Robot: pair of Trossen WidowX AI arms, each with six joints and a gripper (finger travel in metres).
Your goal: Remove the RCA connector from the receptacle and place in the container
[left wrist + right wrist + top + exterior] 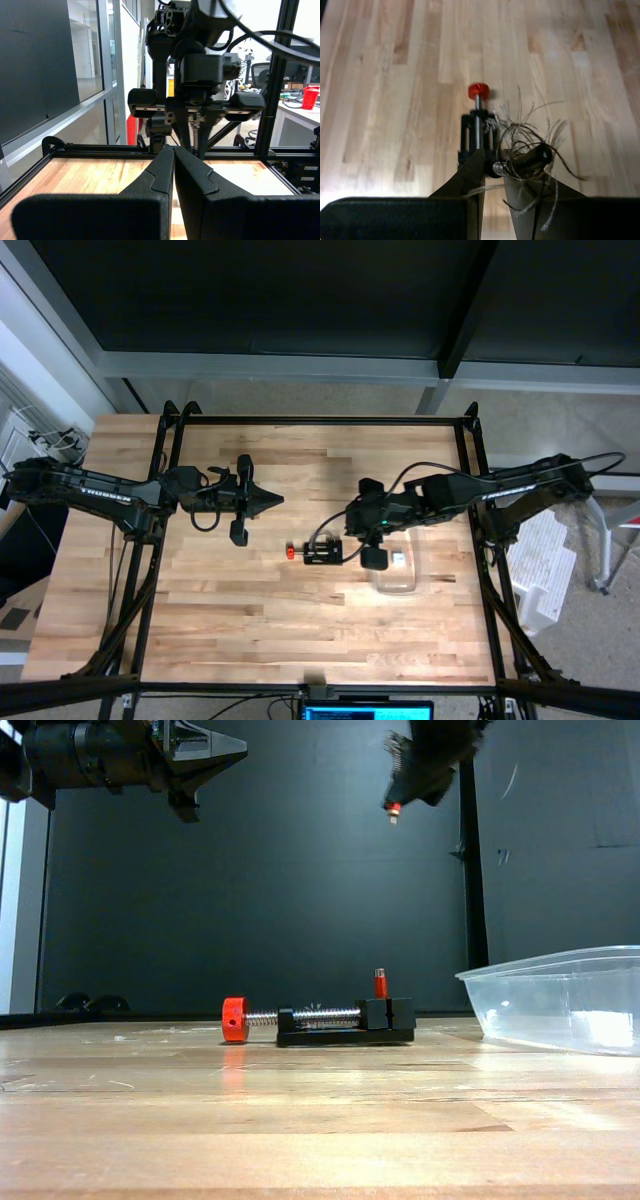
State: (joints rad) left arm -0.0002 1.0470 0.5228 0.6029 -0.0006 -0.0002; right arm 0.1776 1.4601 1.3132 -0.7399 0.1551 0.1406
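Right pincer (492, 164) pinching the RCA connector (534, 156) at its front end, on the silver collar just ahead of the black body. Frayed wire strands (555, 131) fanning loose from the rear. Connector clear of the receptacle (345, 1018), hanging high above it, red tip pointing down, well apart from the block.

Probably light, and stiff through collar and body, so no call for a hard squeeze. Smooth metal perhaps slippery; better gripped across the black body or right at the collar, never by the strands. Those look flimsy and apt to snag on a rim.

Below, black block lying flat on the counter (320, 1120). In the low view, threaded screw and red knob (234, 1019) at its 9 o'clock end, and a short red stub (380, 982) upright near the 3 o'clock end.

Clear container (545, 1005) on the counter at 3 o'clock of the receptacle, near but not touching. Small pale item (398, 558) inside, too indistinct to name. Judged next: carry toward 3 o'clock, lower inside the walls, strands clear of the rim, then release.

Left pincer (173, 150) pressed together, holding nothing, parked high over the counter at about 10 o'clock of the receptacle in the high view.
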